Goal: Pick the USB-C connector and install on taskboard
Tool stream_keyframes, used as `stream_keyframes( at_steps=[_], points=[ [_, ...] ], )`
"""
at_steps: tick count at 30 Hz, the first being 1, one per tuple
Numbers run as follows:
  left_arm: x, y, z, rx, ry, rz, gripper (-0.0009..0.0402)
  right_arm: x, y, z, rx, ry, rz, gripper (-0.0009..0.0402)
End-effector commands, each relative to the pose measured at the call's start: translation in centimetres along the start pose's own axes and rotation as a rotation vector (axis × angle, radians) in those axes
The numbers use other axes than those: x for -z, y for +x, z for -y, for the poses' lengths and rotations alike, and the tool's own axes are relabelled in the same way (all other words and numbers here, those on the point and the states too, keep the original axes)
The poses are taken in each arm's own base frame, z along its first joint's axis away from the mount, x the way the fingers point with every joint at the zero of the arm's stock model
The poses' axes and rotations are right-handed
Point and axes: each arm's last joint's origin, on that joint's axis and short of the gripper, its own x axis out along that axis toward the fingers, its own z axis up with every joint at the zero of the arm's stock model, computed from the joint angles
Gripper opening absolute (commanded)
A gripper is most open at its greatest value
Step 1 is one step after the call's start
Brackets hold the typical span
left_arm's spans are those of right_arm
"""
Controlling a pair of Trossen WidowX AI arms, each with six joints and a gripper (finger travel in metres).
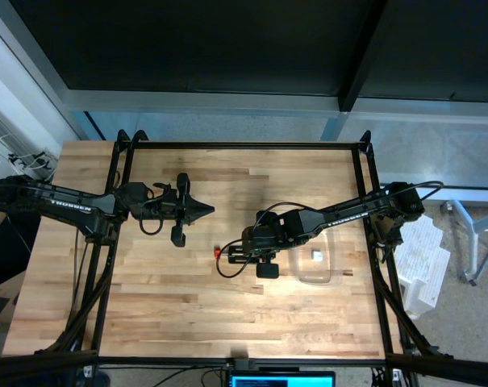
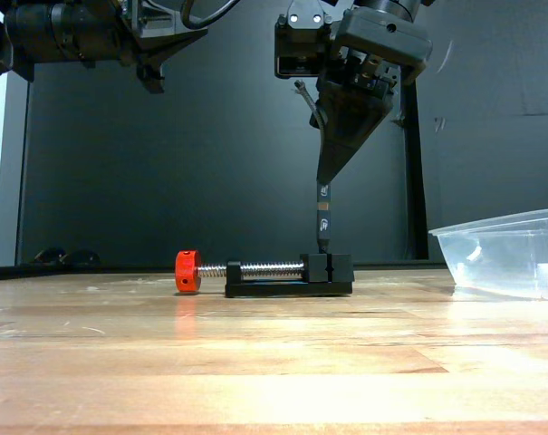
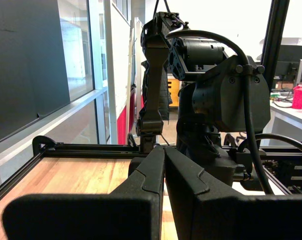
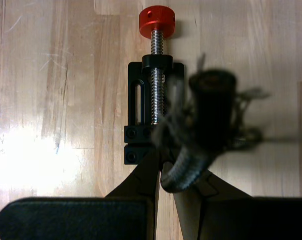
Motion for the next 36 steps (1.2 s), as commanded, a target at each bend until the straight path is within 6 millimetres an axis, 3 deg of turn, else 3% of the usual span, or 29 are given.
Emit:
stream_keyframes(
  at_steps=[1,36],
  points=[
    [0.0,0.0,0.0,0.0,0.0,0.0,0.0,-0.2,-0.5,0.0,-0.006,-0.001,0.014,0.0],
    [0.0,0.0,0.0,0.0,0.0,0.0,0.0,-0.2,-1.4,0.1,-0.001,-0.018,0.042,0.0]
  ],
)
